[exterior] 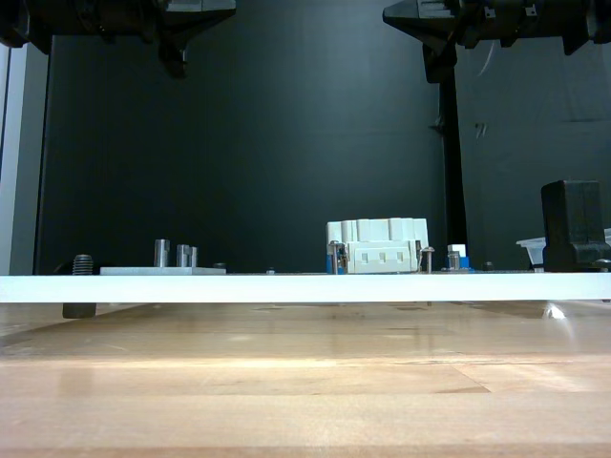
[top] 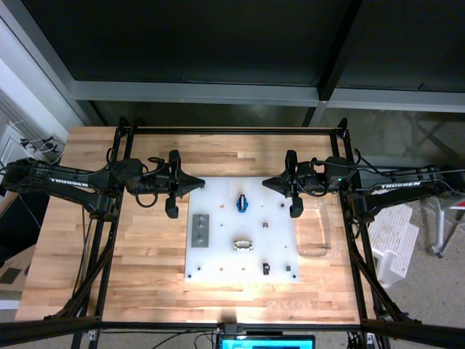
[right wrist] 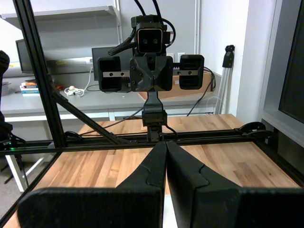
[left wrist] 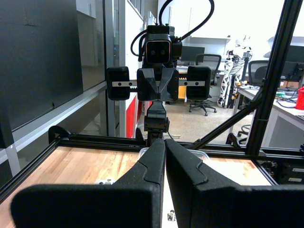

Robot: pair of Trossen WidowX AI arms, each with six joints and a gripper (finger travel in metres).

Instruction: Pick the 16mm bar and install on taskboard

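Note:
The white taskboard (top: 218, 254) lies mid-table. A grey plate (top: 200, 231) on its left part carries short metal posts (exterior: 162, 253); I cannot tell whether one of them is the 16mm bar, and no loose bar shows anywhere. My left gripper (top: 202, 185) hangs above the board's far left corner, pointing right, fingers shut with nothing between them (left wrist: 165, 156). Opposite it, my right gripper (top: 264, 183) hangs above the far right part of the board, pointing left, also shut and empty (right wrist: 166, 156). Both are well above the board.
On the board stand a blue part (top: 241, 203), a white connector (top: 243, 246) and small black pieces (top: 267, 268). A clear plastic tray (top: 317, 231) sits on the wood just right of the board. A black frame (top: 232, 131) rims the table.

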